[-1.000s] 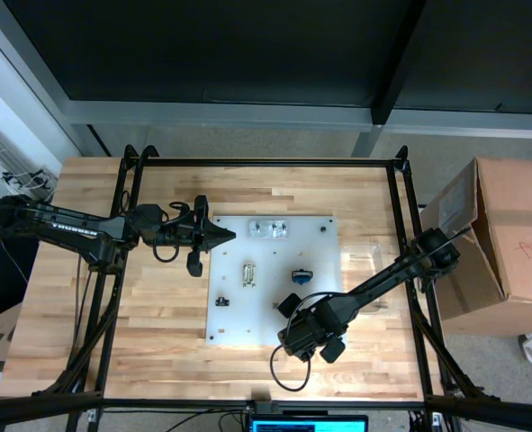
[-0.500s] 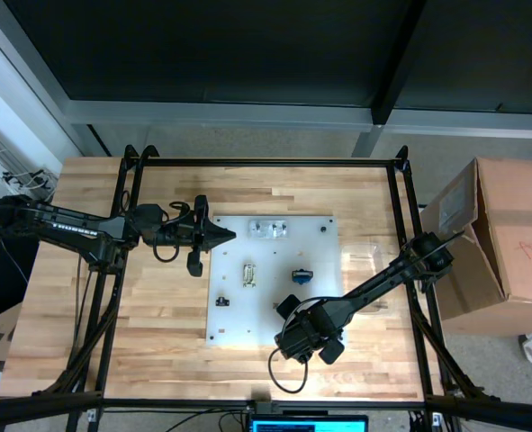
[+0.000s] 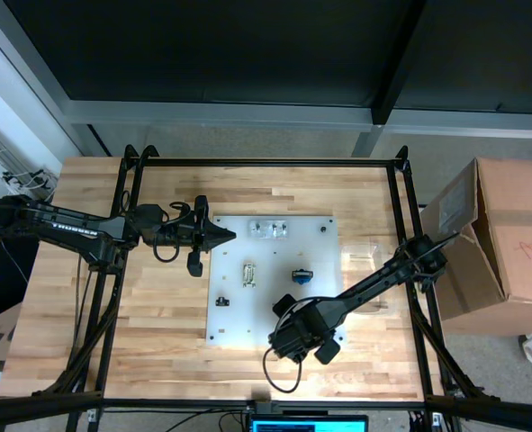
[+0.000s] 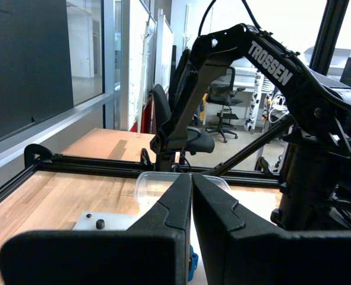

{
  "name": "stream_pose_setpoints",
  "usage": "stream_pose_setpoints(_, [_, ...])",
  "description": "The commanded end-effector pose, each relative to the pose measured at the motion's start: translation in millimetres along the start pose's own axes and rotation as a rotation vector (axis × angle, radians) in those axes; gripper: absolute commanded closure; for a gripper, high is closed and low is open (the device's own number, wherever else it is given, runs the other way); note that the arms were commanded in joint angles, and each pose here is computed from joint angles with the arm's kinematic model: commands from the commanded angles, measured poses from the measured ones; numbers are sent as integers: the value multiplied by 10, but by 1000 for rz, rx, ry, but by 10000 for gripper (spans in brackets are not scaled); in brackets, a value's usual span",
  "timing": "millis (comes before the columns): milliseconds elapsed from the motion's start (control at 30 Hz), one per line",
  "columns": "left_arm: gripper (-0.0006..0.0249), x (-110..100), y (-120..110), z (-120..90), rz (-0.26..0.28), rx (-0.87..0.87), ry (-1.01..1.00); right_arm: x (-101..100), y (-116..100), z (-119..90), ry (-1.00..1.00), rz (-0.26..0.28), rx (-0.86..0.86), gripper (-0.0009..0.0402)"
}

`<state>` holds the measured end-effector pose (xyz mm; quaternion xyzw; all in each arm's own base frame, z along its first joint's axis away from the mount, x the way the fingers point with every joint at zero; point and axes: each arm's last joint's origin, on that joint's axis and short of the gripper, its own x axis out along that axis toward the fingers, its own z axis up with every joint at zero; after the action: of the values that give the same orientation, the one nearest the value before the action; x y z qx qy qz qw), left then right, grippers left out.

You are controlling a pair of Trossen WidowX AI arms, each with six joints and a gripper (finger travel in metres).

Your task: Pick the M12 nut and place it on its threads and fasten

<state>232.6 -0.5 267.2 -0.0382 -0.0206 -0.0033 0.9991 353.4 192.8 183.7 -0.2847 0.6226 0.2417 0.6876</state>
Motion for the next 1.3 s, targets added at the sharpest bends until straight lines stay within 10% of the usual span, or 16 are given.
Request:
stream_pose_setpoints(33, [243,1,1,-1,0,0,0,21,-2,5,7,-1,1,381])
stream_pose_setpoints(1300, [243,1,1,0,0,0,0,83,37,-88,12,-5,209,381])
